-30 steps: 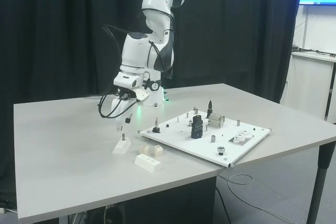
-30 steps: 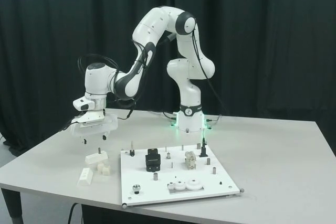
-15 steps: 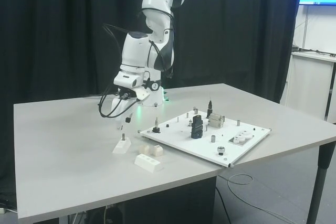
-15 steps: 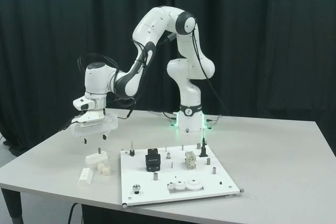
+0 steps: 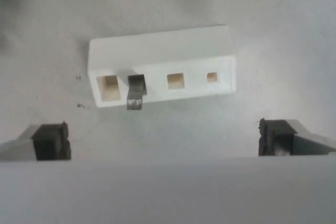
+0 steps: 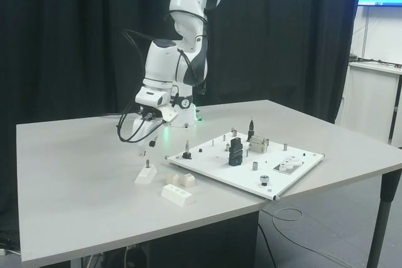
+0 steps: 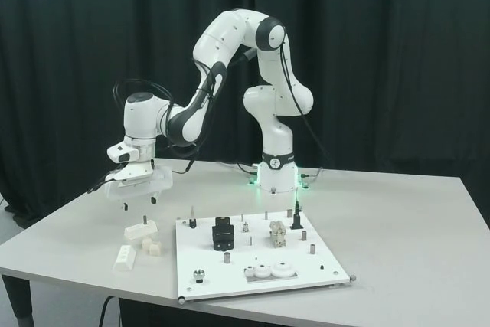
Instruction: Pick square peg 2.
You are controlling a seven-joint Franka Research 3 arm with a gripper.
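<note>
A small grey square peg (image 5: 136, 91) stands upright in the second hole of a white block (image 5: 163, 51) that has several square holes. The block lies on the grey table beside the white board. My gripper (image 5: 163, 140) hangs open a short way above this block, with one black fingertip (image 5: 50, 141) on each side and nothing between them. From the first room view, the gripper (image 6: 147, 149) is just over the peg (image 6: 147, 164) and its block (image 6: 145, 176). The second room view shows the gripper (image 7: 138, 201) above the peg (image 7: 145, 219) as well.
Right of the block lies a white board (image 6: 295, 174) with black, grey and white parts standing on it. Two more white blocks (image 6: 176, 194) (image 6: 182, 179) sit near the table's front edge. The arm's base (image 7: 277, 178) is at the back of the table.
The gripper has risen very slightly and drifted a little away from the board. Peg and block have not moved.
</note>
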